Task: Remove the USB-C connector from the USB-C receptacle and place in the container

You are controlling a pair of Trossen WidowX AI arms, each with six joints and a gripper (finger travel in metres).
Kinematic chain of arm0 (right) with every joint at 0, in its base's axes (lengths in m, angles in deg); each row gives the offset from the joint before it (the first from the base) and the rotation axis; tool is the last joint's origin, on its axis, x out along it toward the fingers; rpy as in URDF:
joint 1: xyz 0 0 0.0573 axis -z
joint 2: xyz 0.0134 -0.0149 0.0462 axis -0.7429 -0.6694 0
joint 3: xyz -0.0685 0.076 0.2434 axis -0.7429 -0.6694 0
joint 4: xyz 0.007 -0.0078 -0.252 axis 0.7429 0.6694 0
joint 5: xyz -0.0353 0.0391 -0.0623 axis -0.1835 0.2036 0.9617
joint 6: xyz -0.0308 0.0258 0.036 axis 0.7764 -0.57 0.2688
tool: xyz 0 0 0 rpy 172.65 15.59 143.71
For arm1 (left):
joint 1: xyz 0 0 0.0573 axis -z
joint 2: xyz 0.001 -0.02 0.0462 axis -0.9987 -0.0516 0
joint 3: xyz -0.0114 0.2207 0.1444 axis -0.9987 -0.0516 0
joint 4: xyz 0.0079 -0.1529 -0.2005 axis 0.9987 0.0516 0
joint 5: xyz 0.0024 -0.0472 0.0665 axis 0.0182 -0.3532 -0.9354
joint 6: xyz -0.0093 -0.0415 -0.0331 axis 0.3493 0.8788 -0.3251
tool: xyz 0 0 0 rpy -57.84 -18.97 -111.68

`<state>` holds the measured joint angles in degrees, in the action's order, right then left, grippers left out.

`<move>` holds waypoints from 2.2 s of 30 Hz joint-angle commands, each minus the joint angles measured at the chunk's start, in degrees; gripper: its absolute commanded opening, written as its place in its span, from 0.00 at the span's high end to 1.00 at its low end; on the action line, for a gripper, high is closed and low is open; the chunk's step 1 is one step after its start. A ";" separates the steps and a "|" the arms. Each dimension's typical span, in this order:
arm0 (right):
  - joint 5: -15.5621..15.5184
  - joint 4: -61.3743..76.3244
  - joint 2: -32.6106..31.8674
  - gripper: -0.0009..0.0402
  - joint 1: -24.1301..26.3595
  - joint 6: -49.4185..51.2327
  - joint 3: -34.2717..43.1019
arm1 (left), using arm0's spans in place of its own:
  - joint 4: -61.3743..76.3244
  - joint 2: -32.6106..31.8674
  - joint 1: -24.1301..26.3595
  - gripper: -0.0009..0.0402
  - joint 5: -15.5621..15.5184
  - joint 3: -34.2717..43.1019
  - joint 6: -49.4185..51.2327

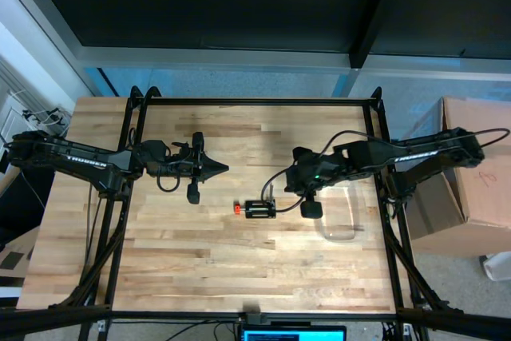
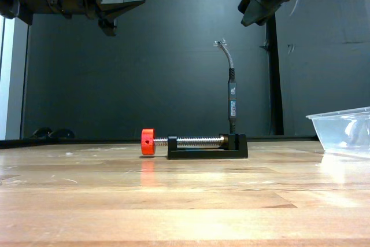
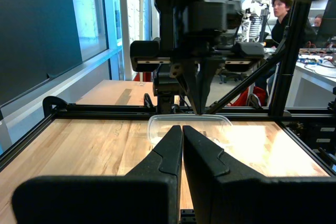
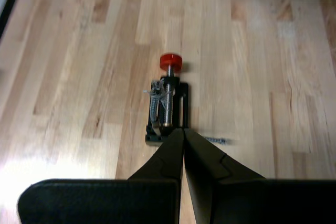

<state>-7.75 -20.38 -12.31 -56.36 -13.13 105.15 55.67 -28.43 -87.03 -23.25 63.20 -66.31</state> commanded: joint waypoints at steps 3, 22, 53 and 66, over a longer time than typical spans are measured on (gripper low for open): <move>-0.02 5.86 -5.81 0.98 -0.92 -0.13 6.86 | 0.04 -0.02 -0.02 0.98 0.02 0.00 0.00; -0.26 8.13 -17.84 0.98 -1.40 0.00 10.91 | 0.04 -0.02 0.00 0.98 0.02 0.00 0.00; -0.55 3.65 -21.29 0.98 -1.79 -0.66 5.73 | 0.04 -0.02 0.00 0.98 0.02 0.00 0.00; -0.55 -1.36 -21.29 0.91 -1.90 -2.05 2.03 | 0.04 -0.02 0.00 0.98 0.02 0.00 0.00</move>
<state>-8.42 -21.64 -33.59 -58.26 -14.94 107.29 55.73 -28.45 -87.03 -23.22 63.18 -66.29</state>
